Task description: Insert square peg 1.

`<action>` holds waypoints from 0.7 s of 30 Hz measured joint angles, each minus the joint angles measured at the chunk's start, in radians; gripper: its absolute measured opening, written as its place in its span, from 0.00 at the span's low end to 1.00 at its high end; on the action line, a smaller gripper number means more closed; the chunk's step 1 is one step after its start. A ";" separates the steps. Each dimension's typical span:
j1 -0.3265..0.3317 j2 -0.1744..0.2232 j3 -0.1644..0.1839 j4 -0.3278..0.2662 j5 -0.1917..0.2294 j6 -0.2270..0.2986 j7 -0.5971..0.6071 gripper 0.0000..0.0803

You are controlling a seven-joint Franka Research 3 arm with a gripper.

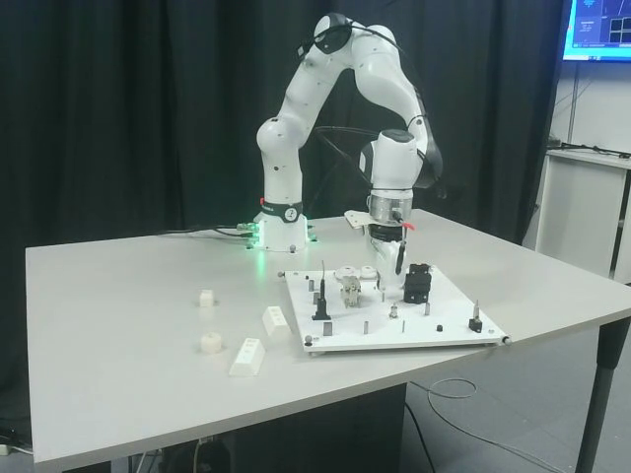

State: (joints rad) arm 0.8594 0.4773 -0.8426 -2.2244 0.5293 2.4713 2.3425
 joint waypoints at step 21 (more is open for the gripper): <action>0.001 -0.009 -0.028 0.002 0.000 -0.027 -0.001 0.97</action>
State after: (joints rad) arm 0.8601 0.4679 -0.8705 -2.2225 0.5293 2.4443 2.3411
